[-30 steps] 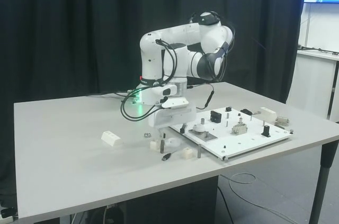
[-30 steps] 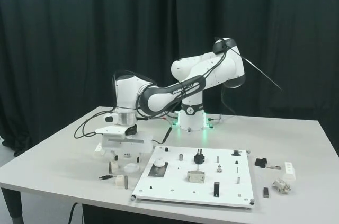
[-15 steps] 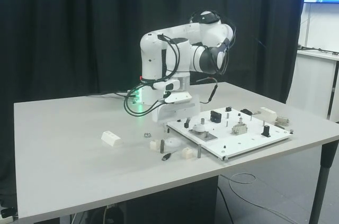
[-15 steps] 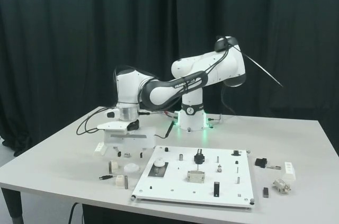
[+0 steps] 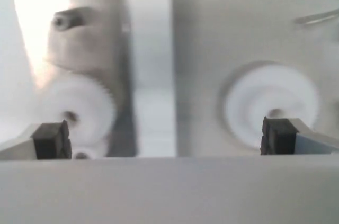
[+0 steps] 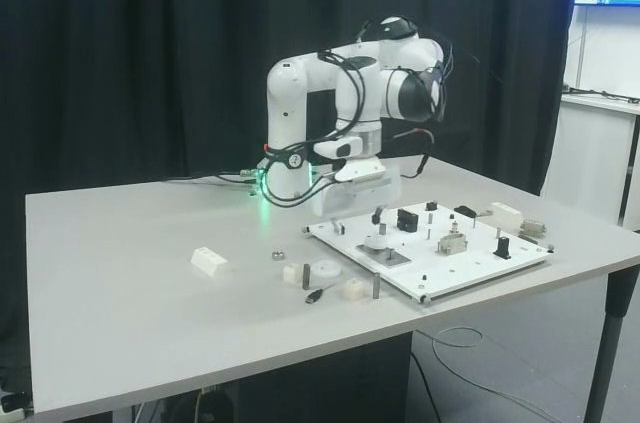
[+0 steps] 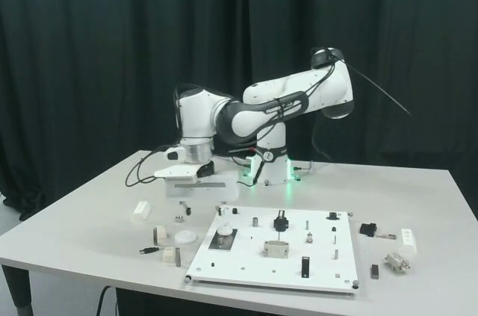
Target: Remove medium gear.
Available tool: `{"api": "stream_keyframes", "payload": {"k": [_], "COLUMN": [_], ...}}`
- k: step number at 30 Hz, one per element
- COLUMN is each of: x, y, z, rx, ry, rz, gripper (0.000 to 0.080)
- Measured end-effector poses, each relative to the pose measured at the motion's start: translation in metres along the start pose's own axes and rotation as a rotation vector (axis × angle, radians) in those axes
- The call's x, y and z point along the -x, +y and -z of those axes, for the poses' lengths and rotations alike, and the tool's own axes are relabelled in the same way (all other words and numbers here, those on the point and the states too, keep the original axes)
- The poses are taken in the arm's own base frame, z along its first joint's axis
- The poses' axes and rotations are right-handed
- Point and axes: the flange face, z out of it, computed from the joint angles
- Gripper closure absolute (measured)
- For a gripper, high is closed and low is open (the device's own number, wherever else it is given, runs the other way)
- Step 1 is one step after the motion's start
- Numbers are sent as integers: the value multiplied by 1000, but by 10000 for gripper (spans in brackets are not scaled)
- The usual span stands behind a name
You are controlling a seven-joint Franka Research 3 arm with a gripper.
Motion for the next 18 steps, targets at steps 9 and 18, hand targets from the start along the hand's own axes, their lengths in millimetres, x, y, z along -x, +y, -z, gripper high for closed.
{"api": "stream_keyframes", "payload": {"k": [9,18], "x": [26,41], "y": [-26,-42], "z": [-9,-22], "rx": [13,39], "ry": [-16,20], "rz": [-7,-2], "gripper": [3,3]}}
